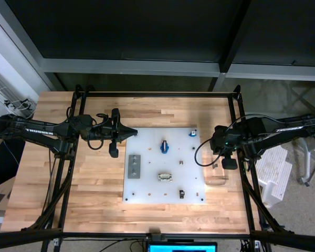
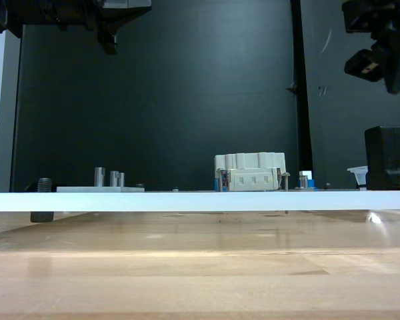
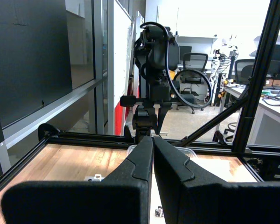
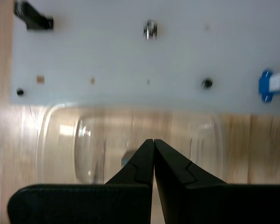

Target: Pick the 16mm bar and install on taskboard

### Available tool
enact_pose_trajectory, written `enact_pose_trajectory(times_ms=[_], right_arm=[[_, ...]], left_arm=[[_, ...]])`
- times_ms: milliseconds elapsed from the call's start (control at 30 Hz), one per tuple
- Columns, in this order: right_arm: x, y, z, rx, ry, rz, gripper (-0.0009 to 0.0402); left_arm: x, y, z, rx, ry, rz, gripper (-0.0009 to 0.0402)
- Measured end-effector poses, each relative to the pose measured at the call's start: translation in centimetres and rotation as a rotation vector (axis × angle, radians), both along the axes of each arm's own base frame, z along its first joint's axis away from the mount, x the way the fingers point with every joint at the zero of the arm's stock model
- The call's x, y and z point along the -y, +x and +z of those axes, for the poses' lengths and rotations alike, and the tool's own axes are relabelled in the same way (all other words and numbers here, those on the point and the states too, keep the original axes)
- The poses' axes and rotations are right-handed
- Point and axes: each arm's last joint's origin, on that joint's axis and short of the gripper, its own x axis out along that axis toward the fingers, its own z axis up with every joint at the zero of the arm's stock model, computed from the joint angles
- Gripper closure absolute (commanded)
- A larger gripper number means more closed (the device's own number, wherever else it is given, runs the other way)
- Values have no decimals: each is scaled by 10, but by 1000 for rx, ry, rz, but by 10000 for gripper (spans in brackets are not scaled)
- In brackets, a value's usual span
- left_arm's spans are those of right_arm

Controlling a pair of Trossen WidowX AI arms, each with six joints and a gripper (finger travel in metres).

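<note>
Nearest you, the white taskboard [image 1: 147,191] lay flat on the desk [image 1: 84,210], carrying a connector [image 1: 165,177] and a grey peg block [image 1: 134,166].

Just off the board's right edge sat a clear tray [image 1: 219,182]. The right end effector [image 4: 154,142] hung above it, pointing down, fingers clenched tip to tip with nothing between them. A small grey piece [image 4: 127,159] lay loose in the tray just beside those tips. That was likely the 16mm bar, but you could not confirm it; neither arm held it, and it was not seen seated on the board.

Farther back, the left end effector [image 1: 131,133] hovered level over the board's left edge, also clenched and empty.

Risks as you would judge them:
- Descending with the fingers clenched would jab the piece or the tray floor, so you would need to open first.
- The tray looked light, and a knock on its wall could slide it.
- The piece looked small enough to roll or skid away from a pinch.
- The bar's seat was not identifiable from here.
</note>
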Motion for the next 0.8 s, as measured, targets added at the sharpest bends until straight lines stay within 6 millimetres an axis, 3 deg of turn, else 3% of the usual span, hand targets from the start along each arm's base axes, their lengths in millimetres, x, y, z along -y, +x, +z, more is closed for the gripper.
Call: enact_pose_trajectory(times_ms=[267,700,800], right_arm=[[-12,-1,-11,-149,-49,-1,393],[-29,4,-20,-210,-74,-30,392],[-29,4,-21,-215,-71,-48,374]], left_arm=[[0,0,0,0,0,0,393],[0,0,0,0,0,0,393],[0,0,0,0,0,0,393]])
